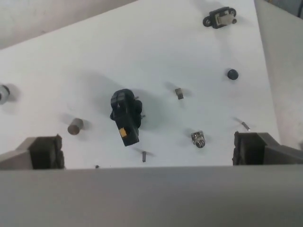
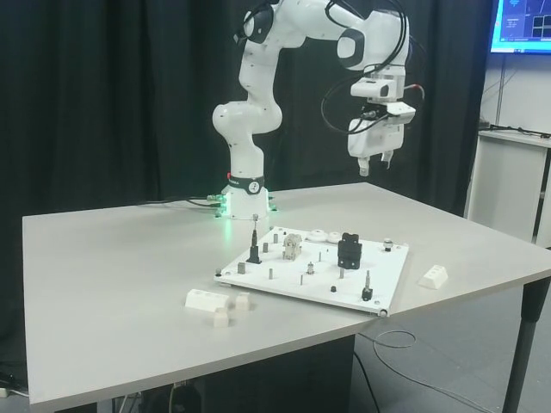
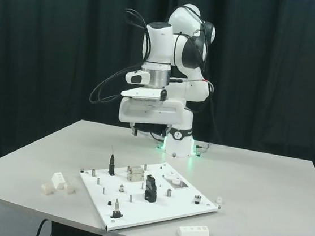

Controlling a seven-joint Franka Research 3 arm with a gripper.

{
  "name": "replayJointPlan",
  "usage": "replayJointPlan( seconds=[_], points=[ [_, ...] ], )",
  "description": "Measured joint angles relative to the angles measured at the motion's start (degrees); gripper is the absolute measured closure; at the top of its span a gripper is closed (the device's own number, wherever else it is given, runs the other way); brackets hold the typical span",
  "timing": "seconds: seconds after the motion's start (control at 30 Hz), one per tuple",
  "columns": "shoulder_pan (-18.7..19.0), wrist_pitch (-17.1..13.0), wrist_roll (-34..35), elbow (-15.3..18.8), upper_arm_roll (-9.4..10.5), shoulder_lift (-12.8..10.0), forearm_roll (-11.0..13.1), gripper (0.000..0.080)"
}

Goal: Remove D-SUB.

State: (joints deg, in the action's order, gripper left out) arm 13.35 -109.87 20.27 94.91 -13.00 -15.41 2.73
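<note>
My gripper [image 1: 147, 151] hangs released, fingers wide apart, high above the white board [image 1: 142, 47]; the black D-SUB [image 1: 125, 116] stands far below, open air all round.

The white arm [image 2: 258, 95] is raised high and folded over at the elbow, the wrist turned downward. The gripper [image 2: 374, 165] is held aloft, its jaws spread wide apart with nothing between them.
</note>
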Motion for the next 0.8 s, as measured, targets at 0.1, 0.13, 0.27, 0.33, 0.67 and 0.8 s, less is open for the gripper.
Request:
replayJointPlan(
  seconds=[0.1, 0.13, 0.27, 0.33, 0.67, 0.8],
  points=[
    [0.00, 0.41, -1.48, -0.04, -0.01, -0.01, -0.01, 0.0003],
    [0.00, 0.57, -1.82, -0.04, -0.01, -0.02, -0.03, 0.0003],
    [0.00, 1.34, -3.08, -0.04, -0.05, -0.17, -0.17, 0.0003],
    [0.00, 1.62, -4.11, -0.04, -0.06, -0.31, -0.27, 0.0003],
    [0.04, 4.62, -8.33, -0.01, -0.01, -1.52, -0.46, 0.0003],
    [0.20, 4.84, -9.63, 0.42, 0.02, -2.06, -0.44, 0.0003]
  ],
)
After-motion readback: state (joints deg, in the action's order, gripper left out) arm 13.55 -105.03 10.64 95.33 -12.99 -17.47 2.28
